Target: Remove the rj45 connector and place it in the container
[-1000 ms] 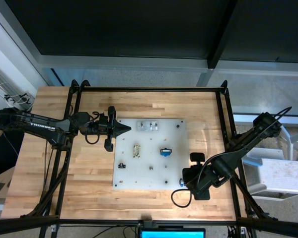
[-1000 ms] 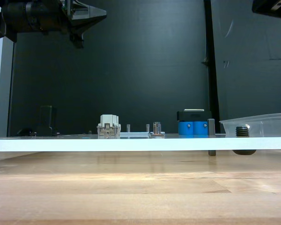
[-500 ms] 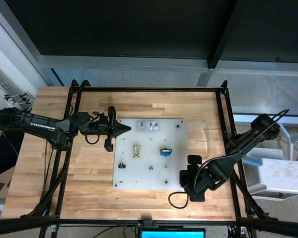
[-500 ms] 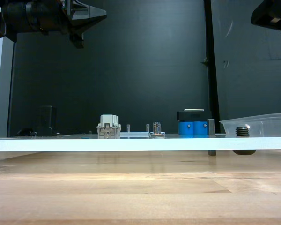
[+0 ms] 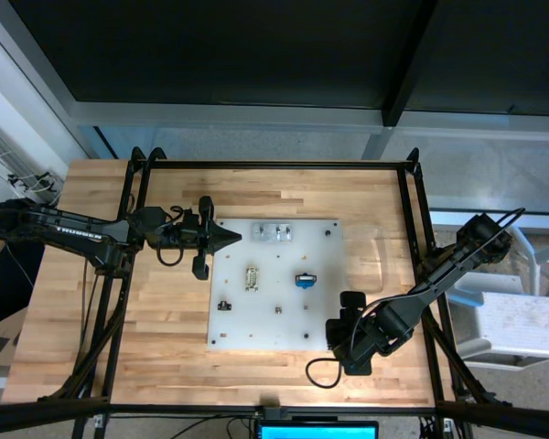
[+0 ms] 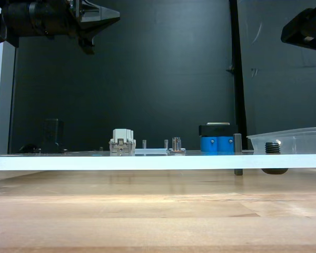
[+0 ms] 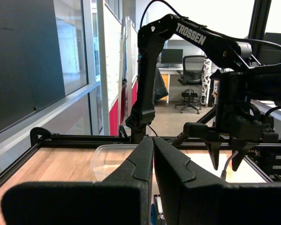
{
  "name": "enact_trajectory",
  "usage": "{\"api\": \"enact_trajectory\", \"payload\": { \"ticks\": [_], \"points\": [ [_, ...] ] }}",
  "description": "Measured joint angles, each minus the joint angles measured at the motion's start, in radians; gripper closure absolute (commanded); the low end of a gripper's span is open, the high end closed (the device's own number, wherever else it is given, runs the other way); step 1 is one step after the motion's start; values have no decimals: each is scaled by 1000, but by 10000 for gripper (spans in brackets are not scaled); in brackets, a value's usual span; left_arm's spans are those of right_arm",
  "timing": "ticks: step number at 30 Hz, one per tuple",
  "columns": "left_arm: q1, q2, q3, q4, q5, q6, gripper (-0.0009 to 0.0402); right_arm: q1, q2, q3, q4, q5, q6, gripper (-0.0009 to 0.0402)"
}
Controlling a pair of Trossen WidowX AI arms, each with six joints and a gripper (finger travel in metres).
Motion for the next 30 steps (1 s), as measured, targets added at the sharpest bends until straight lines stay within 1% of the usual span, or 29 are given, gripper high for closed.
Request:
{"api": "enact_trajectory", "payload": {
  "ticks": [2,5,9,17,27,30],
  "points": [
    [0,0,0,0,0,0,392,-1,2,-3,1,5,-2,208],
    [0,0,0,0,0,0,392,-3,14,-3,5,23,-14,208],
    [0,0,0,0,0,0,392,-7,19,-11,27,26,-26,208],
    [0,0,0,0,0,0,392,-11,19,-68,87,21,-21,209],
    [0,0,0,0,0,0,392,-16,19,-85,96,22,-15,209],
    [0,0,0,0,0,0,392,-19,19,-92,106,22,-16,218]
  ]
}}
